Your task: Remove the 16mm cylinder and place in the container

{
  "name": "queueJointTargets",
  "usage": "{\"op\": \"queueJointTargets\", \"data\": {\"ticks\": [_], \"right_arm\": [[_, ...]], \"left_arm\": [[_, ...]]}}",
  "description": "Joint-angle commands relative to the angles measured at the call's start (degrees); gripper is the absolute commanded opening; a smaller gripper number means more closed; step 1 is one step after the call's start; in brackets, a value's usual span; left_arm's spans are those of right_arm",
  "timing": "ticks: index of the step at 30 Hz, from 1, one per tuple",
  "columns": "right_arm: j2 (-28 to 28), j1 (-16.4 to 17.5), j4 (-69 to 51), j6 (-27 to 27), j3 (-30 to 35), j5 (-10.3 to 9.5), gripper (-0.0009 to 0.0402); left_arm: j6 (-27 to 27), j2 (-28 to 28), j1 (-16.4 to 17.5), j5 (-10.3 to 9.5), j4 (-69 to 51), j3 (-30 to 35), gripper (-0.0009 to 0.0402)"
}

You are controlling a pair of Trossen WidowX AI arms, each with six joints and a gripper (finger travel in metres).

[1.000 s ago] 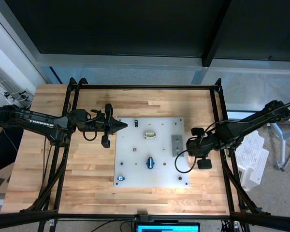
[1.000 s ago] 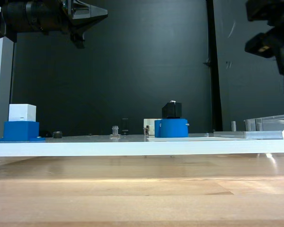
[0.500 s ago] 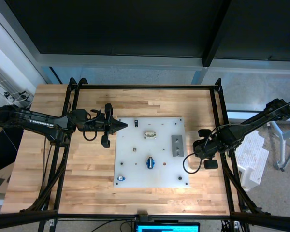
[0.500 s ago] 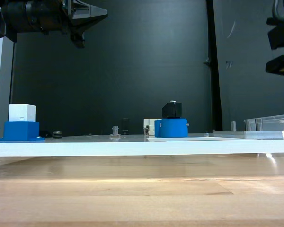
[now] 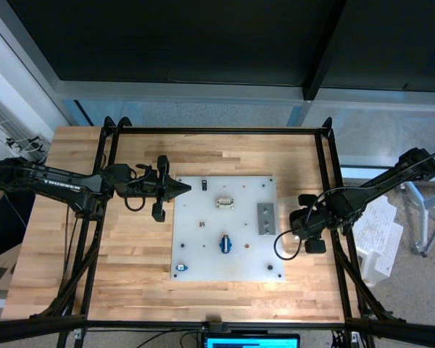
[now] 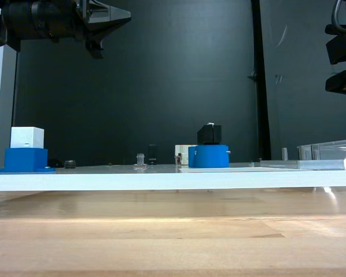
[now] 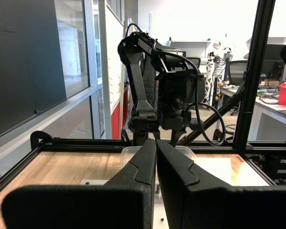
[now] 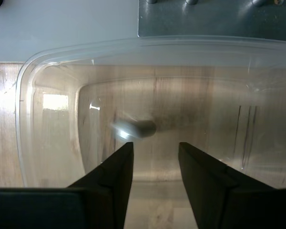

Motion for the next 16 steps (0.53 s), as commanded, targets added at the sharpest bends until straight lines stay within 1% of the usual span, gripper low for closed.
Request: {"op": "queueJointTargets", "data": {"ticks": [1,7,9,11,16], "right_arm": [[0.04,0.02,-0.02,0.44,0.02,0.07,0.0168],[0.02,-0.02,-0.07,0.37,0.33,0.04,0.0182],[0.00,-0.26,-0.31,-0.26,1.29,0.52,0.0180],[-0.17,-1.07,-0.55,-0.70,2.58,1.60,0.0178],[-0.68,-4.26,-0.61,-3.28,5.70,1.55,0.0164]], "left_arm": [[0.02,0.00,0.02,0.02,0.00,0.00,0.0000],[0.02,0.00,0.00,0.02,0.00,0.00,0.0000],[0.02,0.00,0.02,0.02,0.00,0.00,0.0000],[0.00,0.00,0.00,0.02,-0.02,0.00,0.0000],[0.02,0.00,0.02,0.02,0.00,0.00,0.0000]]}}
